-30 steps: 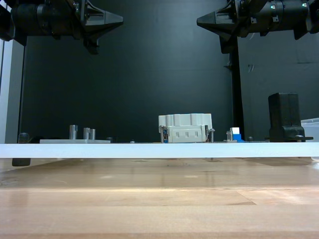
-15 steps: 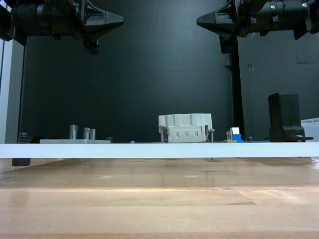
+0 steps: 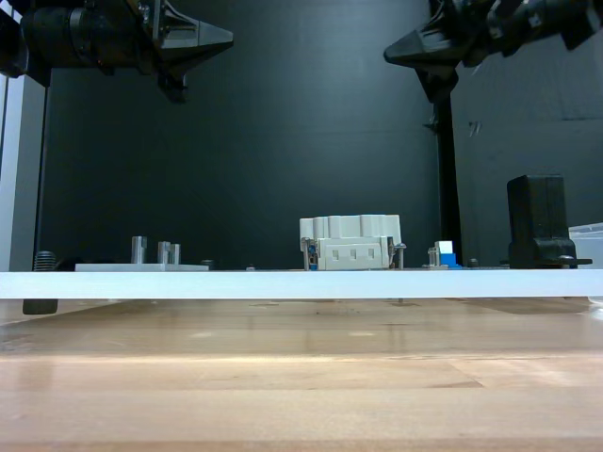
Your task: Pick the 16mm bar and install on taskboard
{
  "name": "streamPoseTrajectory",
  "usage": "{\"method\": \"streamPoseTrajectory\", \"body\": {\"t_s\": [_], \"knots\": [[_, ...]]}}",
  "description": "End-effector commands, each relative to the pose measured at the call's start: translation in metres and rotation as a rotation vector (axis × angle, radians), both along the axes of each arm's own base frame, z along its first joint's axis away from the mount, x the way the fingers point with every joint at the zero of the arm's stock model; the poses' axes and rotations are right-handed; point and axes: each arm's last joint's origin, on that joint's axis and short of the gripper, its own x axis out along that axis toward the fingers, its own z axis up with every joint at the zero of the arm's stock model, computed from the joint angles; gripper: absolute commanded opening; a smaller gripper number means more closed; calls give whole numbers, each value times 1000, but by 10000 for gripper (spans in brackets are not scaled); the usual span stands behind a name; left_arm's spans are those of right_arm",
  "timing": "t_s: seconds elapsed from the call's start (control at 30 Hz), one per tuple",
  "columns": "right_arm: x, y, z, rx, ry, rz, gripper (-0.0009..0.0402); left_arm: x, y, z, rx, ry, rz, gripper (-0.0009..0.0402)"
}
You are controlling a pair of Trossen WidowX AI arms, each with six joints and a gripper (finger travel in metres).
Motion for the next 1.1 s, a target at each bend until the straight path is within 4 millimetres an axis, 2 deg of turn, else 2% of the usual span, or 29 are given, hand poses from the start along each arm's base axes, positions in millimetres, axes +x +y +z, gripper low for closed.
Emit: {"method": "streamPoseTrajectory", "body": {"t_s": [0.03, 0.53, 0.77, 1.1], "knots": [[-3, 2, 6, -1, 103, 13, 0, 0, 0, 0, 0, 0, 0, 0], [-28, 23, 8, 31, 530, 53, 0, 0, 0, 0, 0, -1, 0, 0], [-29, 38, 7, -1, 730, 61, 0, 0, 0, 0, 0, 0, 0, 0], [-30, 64, -2, 6, 893, 55, 0, 0, 0, 0, 0, 0, 0, 0]]}}
